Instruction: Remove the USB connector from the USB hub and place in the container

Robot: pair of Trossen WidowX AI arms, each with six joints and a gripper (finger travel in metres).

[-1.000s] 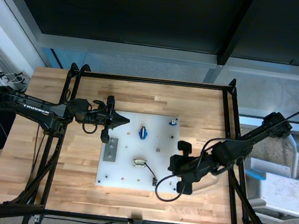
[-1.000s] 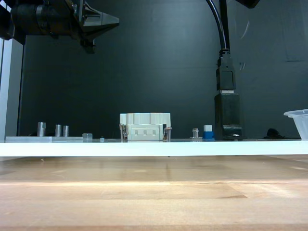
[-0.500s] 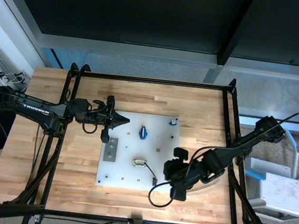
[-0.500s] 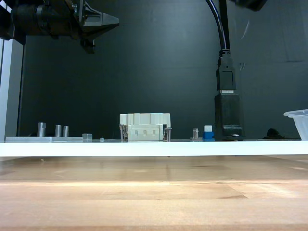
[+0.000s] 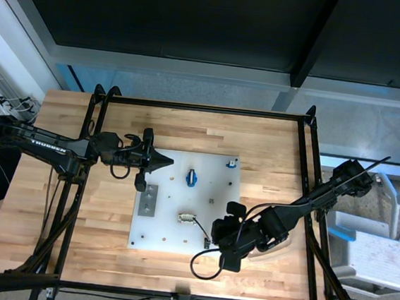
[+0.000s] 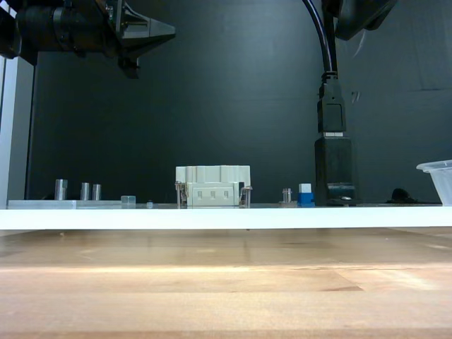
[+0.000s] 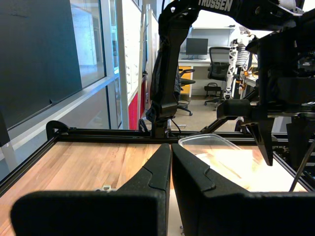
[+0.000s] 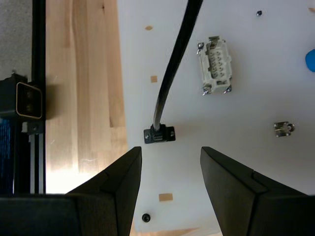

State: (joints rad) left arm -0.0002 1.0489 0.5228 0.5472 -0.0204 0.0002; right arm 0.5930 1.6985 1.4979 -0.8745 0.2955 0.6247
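Note:
The USB connector [image 6: 331, 116] stands upright, plugged into the black USB hub [image 6: 334, 175] on the white board, its black cable [image 8: 175, 59] rising away from it. Seen from above, the USB hub [image 8: 159, 134] lies just ahead of my right gripper [image 8: 170, 150], which hovers over it open with nothing between its fingers [image 8: 127, 183]. In the high view my right gripper [image 5: 216, 235] is beside the USB hub [image 5: 206, 243]. The clear container [image 5: 278, 247] sits under the right arm, off the board's right edge. My left gripper [image 5: 166, 162] hangs shut above the board's far left corner.
On the white board [image 5: 167, 228] are a white multi-pin socket [image 5: 187, 219], a blue clip [image 5: 191, 177] and a grey bar with holes [image 5: 149, 202]. The cable loops over the wood [image 5: 201, 269] near the front. Black frame rails [image 5: 307, 203] border the table.
My right arm has moved left and toward the table's front, bringing its open gripper over the USB hub. The connector stays plugged in. The left arm has not moved.

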